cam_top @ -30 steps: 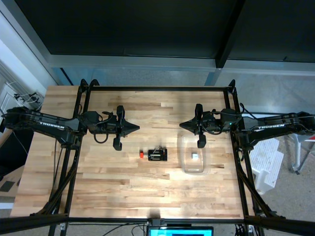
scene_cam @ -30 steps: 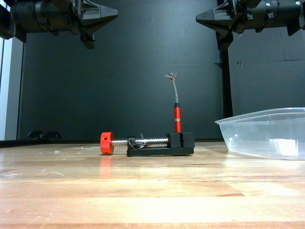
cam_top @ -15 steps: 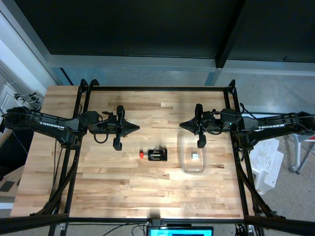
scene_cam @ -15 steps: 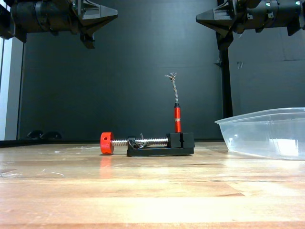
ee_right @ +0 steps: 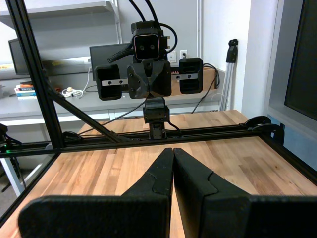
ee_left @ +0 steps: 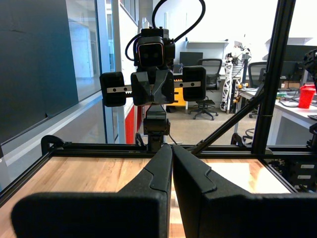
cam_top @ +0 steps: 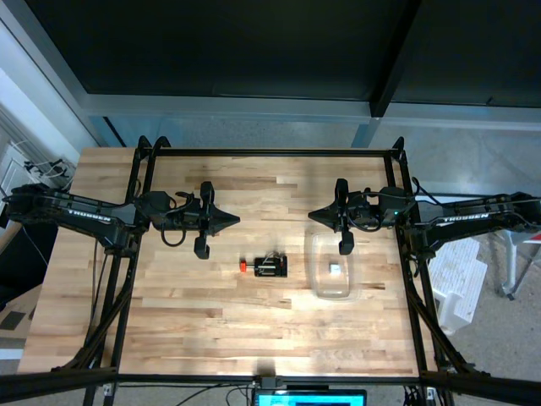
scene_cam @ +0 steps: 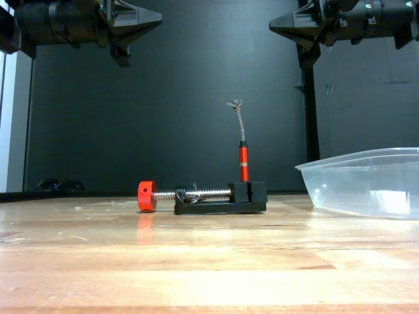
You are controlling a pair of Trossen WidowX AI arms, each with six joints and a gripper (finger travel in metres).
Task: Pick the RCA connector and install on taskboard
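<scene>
The taskboard (cam_top: 270, 266) is a small black block at the table's middle, with a red-orange knob (scene_cam: 146, 195) at its left end and a silvery threaded rod beside it. A thin red post (scene_cam: 243, 163) topped by a springy wire stands upright on the block. The RCA connector is out of view as a loose piece. My left gripper (cam_top: 235, 220) hovers high, up and left of the block, shut and empty (ee_left: 172, 148). My right gripper (cam_top: 311, 215) hovers high to the block's upper right, also shut and empty (ee_right: 173, 151).
A clear plastic tray (cam_top: 319, 288) lies right of the block, below the right gripper, holding a small white square piece (cam_top: 335, 268). A black frame (cam_top: 270, 153) runs around the table's back and sides. Each wrist view shows the opposite arm straight across.
</scene>
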